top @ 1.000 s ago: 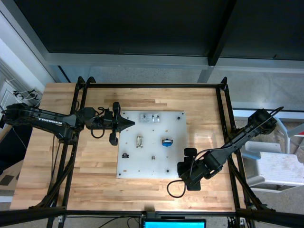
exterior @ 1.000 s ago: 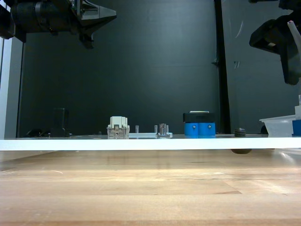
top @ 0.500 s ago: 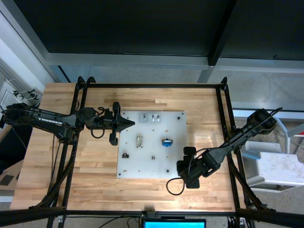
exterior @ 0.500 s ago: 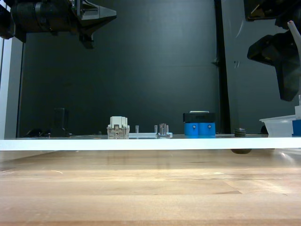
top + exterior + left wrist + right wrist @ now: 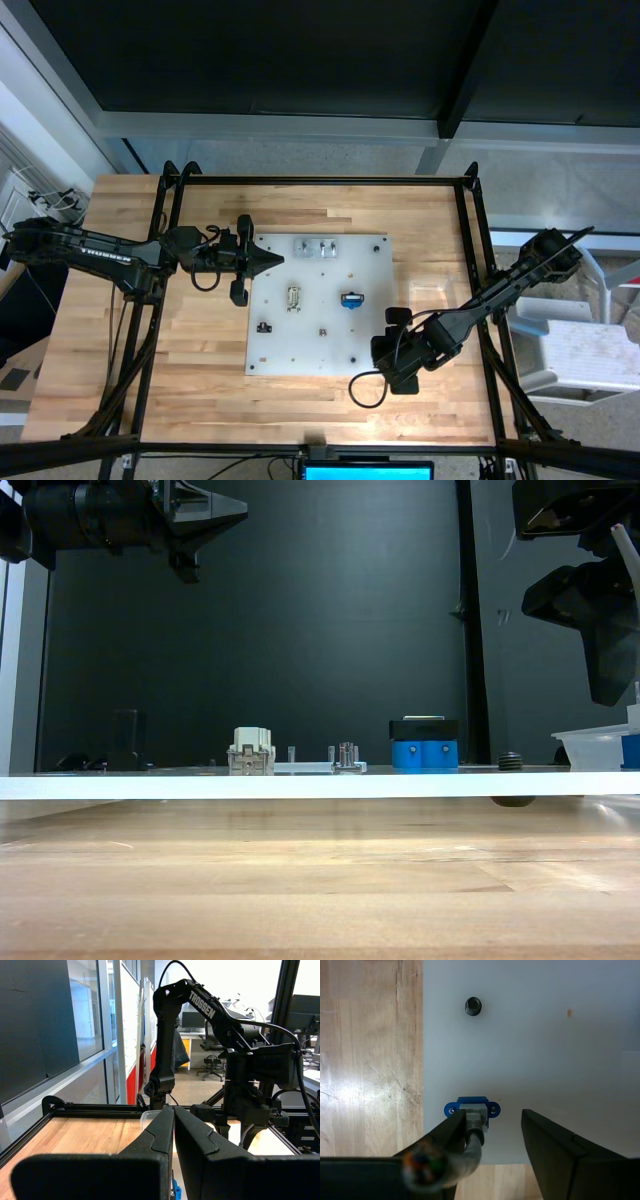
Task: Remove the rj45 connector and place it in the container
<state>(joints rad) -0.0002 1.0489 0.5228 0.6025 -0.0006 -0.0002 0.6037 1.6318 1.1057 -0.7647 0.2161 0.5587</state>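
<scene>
1. I count two arms, two sets of fingers, one white board point(image 5: 320, 335), one clear container point(image 5: 432, 292), one rj45 connector point(image 5: 473, 1117) and two blue mounts
2. My left fingers point(image 5: 277, 260) are clenched tip to tip, raised well above the board by its left edge
3. My right fingers point(image 5: 384, 353) are spread apart and gripping nothing, above the board's near right corner. The rj45 connector sits between them, just beside one, plugged into the corner blue mount point(image 5: 452, 1109)
4. The mid-board blue mount point(image 5: 351, 299) carries a black top
5. The container stands on the worktop point(image 5: 200, 380) just right of the board
6. "TROSSEN" reads on my left arm point(image 5: 100, 255) in the high view, and on my right arm point(image 5: 210, 1010) in the left wrist view
7. Only the right wrist view shows the connector and its grey cable point(image 5: 472, 1152); in the high view my wrist covers them
</scene>
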